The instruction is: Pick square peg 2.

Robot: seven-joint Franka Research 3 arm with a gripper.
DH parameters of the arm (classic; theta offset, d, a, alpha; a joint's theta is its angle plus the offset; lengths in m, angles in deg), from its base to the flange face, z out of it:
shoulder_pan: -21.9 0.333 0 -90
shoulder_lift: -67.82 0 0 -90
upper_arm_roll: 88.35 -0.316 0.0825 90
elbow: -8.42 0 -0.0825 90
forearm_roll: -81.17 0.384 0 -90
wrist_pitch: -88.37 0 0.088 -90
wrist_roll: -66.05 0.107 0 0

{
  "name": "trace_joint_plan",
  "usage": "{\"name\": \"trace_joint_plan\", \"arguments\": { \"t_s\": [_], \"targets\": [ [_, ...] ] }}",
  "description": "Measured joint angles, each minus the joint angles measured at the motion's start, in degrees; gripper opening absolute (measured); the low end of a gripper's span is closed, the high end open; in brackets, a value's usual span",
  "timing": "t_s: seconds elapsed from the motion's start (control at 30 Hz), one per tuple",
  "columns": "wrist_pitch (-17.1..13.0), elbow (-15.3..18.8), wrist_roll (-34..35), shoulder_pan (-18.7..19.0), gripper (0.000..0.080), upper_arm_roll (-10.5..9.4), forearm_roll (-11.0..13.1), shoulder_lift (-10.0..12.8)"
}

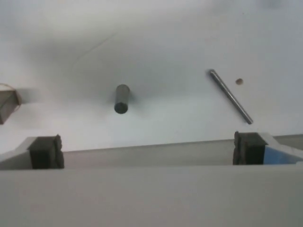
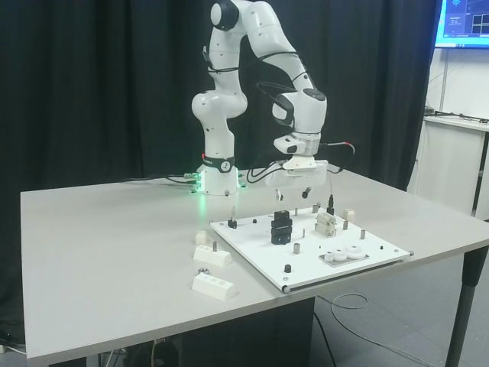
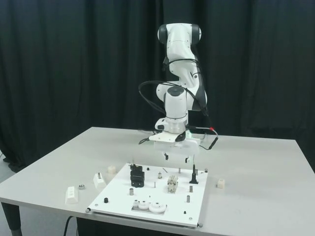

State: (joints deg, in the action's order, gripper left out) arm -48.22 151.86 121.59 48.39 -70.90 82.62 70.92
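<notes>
End effector [image 1: 147,150] with fingers spread apart and holding nothing, hovering above the white board [image 3: 152,194] on the grey bench [image 3: 256,167], a small dark upright peg [image 1: 121,99] on the board below, between the fingers, a thin metal rod [image 1: 230,96] lying nearby

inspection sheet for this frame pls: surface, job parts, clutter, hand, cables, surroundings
Surface: grey table carrying a white board.
Job parts: square peg 2 cannot be singled out; wrist view shows an upright black cylinder and a thin grey rod lying flat.
Clutter: two white blocks on the table beside the board; a small white piece past its other side.
Hand: hand open, empty, hovering above the board.
Cables: black cable looping along the arm; another hanging under the table.
Surroundings: black curtain; a screen.
</notes>
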Motion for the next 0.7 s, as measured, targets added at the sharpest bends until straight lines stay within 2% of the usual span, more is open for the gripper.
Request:
{"name": "trace_joint_plan", "arguments": {
  "t_s": [0.37, 0.7],
  "targets": [
    [1.9, -0.1, 0.0, 0.0, 0.0800, 1.15, -0.9, -1.1],
    [2.3, -0.2, 0.0, 0.0, 0.0800, 1.68, -1.2, -1.6]
  ]
}}
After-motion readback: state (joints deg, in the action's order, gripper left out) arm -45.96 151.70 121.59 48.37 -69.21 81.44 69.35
